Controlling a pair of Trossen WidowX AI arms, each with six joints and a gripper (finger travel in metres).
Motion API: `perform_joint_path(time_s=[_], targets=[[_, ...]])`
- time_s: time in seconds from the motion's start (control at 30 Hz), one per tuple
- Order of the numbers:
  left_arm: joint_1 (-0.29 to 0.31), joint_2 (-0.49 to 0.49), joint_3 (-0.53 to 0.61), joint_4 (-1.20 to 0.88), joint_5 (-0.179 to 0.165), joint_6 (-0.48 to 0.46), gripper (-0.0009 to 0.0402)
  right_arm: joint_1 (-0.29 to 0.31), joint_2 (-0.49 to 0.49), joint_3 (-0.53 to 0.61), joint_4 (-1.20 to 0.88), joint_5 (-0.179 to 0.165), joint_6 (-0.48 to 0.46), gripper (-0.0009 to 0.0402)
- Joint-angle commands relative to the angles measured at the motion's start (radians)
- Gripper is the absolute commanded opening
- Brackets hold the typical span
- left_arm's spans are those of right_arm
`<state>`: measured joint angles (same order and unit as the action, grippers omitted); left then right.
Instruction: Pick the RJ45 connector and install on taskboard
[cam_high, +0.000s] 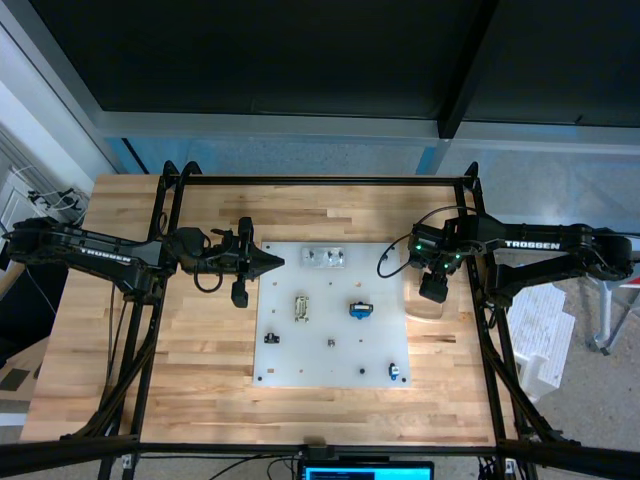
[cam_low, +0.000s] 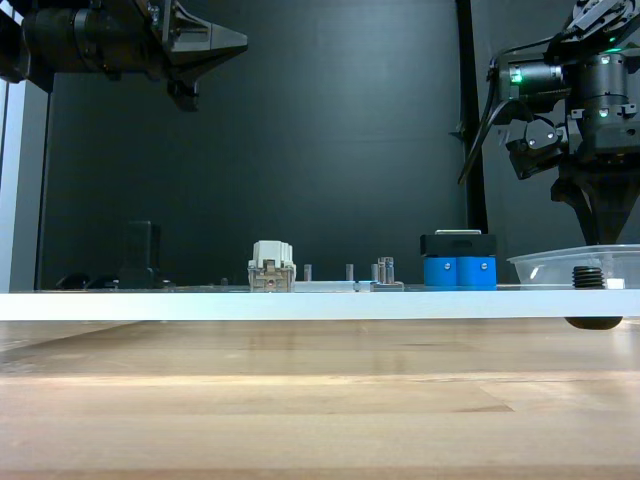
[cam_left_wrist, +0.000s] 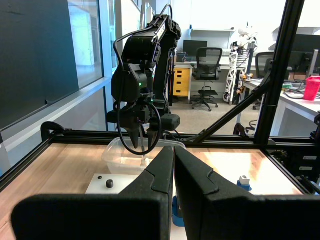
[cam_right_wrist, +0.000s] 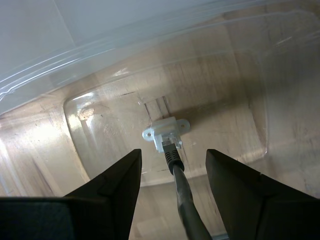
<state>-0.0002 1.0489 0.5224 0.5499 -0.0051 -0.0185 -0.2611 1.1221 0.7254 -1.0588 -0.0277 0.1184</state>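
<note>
The right gripper (cam_right_wrist: 173, 155) hangs over the clear dish (cam_high: 424, 311) just right of the taskboard (cam_high: 300, 365), its fingers spread wide. The RJ45 connector (cam_right_wrist: 165, 131) lies flat on the dish floor between them, its long axis in line with its black cable (cam_right_wrist: 181, 192) and its pale end pointing away from the gripper. The left gripper (cam_high: 277, 262) hovers above the board's far-left edge, fingers closed together.

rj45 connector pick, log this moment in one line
phase: pre-grasp | right gripper: open, tips in clear dish, straddling RJ45 connector | left gripper: shut, raised over taskboard left edge
</note>
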Motion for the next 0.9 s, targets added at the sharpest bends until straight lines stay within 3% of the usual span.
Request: perform_joint_path(time_s=[0.03, 0.57, 0.9], targets=[[0.0, 0.0, 0.0, 0.0, 0.0, 0.0, 0.0, 0.0, 0.005, 0.002, -0.002, 0.0, 0.002, 0.0169], [0.0, 0.0, 0.0, 0.0, 0.0, 0.0, 0.0, 0.002, 0.051, -0.002, 0.001, 0.001, 0.006, 0.0167], [0.0, 0.0, 0.0, 0.0, 0.0, 0.0, 0.0, 0.002, 0.051, -0.001, 0.001, 0.001, 0.006, 0.0106]])
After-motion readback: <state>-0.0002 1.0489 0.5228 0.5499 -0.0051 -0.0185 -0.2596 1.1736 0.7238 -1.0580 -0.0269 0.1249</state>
